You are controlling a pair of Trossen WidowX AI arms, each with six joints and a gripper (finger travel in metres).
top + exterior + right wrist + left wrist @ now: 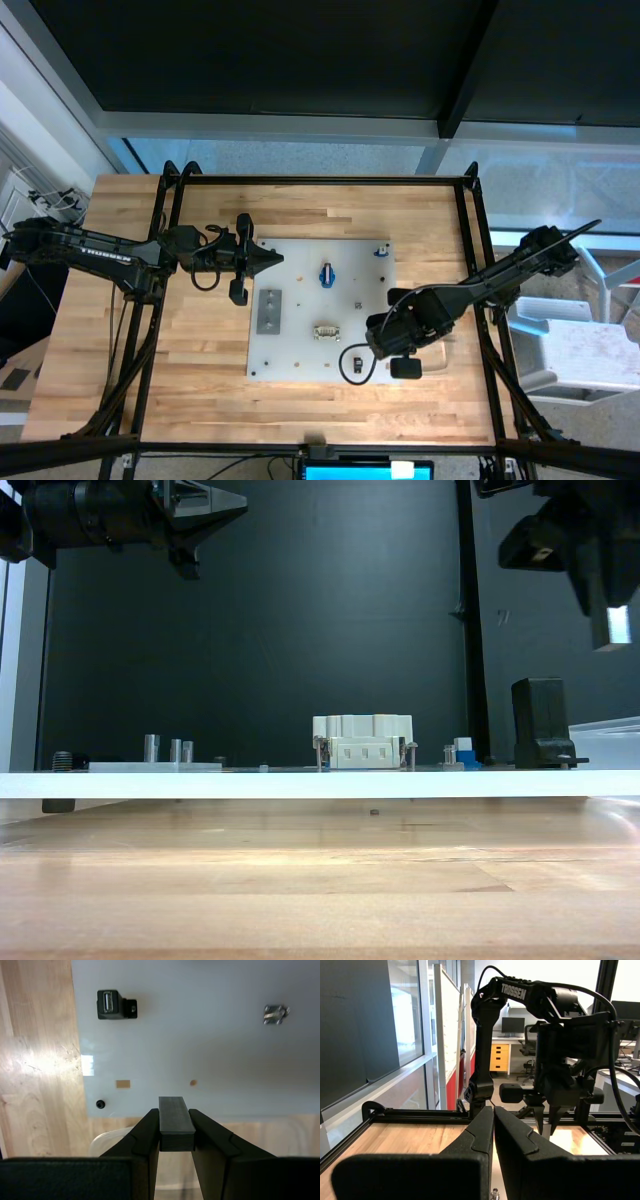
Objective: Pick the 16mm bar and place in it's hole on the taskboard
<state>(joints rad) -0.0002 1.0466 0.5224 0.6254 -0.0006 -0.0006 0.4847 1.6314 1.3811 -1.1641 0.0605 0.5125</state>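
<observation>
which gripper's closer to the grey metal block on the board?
Left. The left gripper, shut, hovers just beyond the grey block; the right gripper, shut on the 16mm bar, hangs over the board's near right edge.

Overhead light, even; glare patch on wooden table (pixel 40 1060) in right wrist view, where right gripper (pixel 175 1114) and held 16mm bar (pixel 176 1122) look sharp. Low view dim, foreground possibly defocused. Left gripper (pixel 493 1110) backlit, near-silhouette.

Layout, high view: the taskboard (pixel 300 350) lay at frame centre on the table (pixel 200 380). The left gripper (pixel 276 258) hung above the board's upper-left corner. The right gripper (pixel 388 342), holding the 16mm bar (pixel 176 1121) clear of the board, hung above its lower-right edge, right of the connector (pixel 325 332).
</observation>
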